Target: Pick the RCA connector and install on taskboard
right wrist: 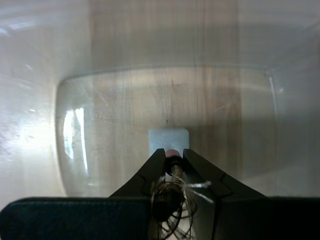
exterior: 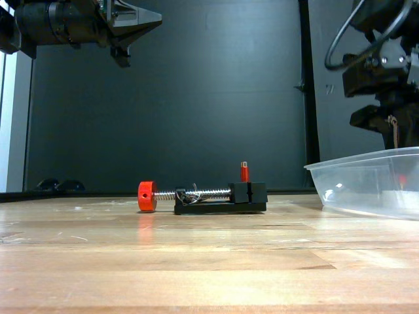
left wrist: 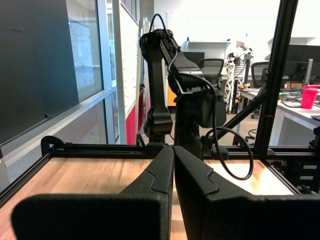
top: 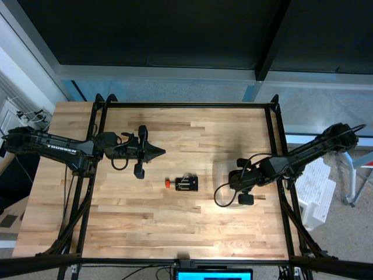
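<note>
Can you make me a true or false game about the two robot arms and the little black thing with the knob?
1. The right gripper has the RCA connector pinched in its jaws. True.
2. The right gripper is over the taskboard. False: it is at the clear tray, off to the side of the taskboard.
3. The left gripper is up above the table with its jaws shut. True.
4. The taskboard's knob is blue. False: it is orange-red.
</note>
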